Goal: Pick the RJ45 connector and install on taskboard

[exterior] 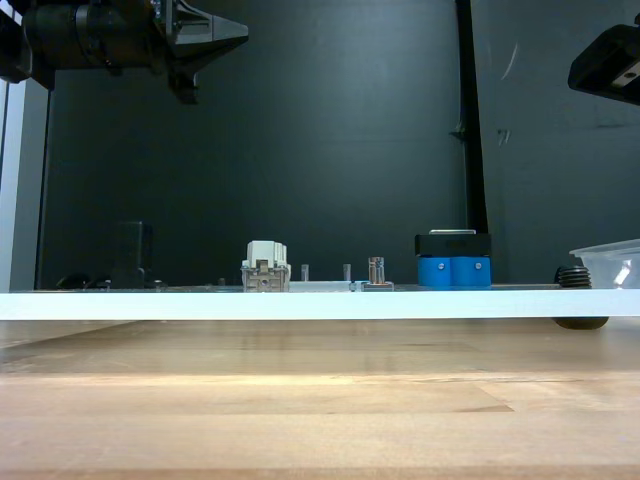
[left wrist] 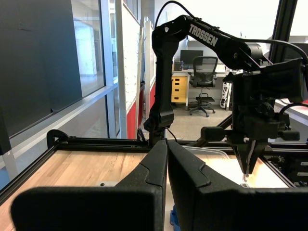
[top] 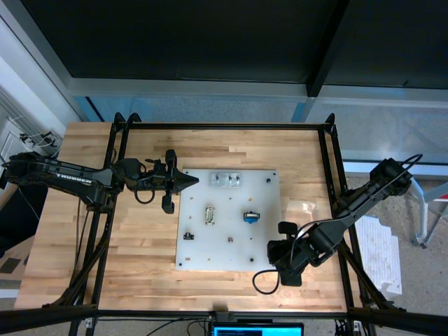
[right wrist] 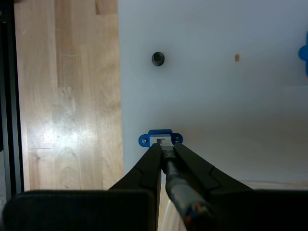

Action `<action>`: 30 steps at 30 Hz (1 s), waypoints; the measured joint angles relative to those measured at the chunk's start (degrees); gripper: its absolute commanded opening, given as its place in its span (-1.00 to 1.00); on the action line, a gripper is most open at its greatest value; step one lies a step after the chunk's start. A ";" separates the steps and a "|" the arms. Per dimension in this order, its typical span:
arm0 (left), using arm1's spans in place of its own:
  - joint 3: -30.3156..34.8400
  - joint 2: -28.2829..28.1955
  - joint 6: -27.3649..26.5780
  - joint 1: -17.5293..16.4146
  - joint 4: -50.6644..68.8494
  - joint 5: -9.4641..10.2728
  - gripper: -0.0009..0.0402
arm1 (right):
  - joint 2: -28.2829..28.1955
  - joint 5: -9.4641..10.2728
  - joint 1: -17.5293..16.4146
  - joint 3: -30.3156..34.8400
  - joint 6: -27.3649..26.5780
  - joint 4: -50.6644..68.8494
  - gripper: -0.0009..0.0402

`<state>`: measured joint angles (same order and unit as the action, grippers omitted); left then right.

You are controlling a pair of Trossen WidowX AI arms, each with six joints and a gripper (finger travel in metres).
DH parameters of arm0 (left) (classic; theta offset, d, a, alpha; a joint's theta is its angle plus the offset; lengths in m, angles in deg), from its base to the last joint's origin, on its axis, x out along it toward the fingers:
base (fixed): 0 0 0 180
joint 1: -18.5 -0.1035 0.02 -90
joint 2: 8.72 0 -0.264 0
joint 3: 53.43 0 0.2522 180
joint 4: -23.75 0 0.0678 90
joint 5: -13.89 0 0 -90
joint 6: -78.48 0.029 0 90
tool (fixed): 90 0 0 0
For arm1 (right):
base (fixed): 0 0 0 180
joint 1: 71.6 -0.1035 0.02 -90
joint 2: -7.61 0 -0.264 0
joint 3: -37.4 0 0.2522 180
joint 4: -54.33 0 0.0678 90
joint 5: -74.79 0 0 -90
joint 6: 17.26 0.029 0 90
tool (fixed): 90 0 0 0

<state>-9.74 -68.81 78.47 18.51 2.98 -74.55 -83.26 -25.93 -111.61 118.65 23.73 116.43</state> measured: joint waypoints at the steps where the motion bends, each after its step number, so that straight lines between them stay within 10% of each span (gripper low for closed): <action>1: 0.00 0.00 0.00 0.00 0.00 0.00 -0.96 | -0.17 0.02 -0.04 0.00 0.00 -0.02 -0.96; 30: 0.00 0.00 0.00 0.00 -0.02 0.00 -0.96 | -1.77 -0.15 -0.48 -0.46 -1.49 -1.20 -0.96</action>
<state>-9.74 -68.81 78.47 18.51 2.96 -74.55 -85.03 -26.09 -112.09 118.19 22.24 115.23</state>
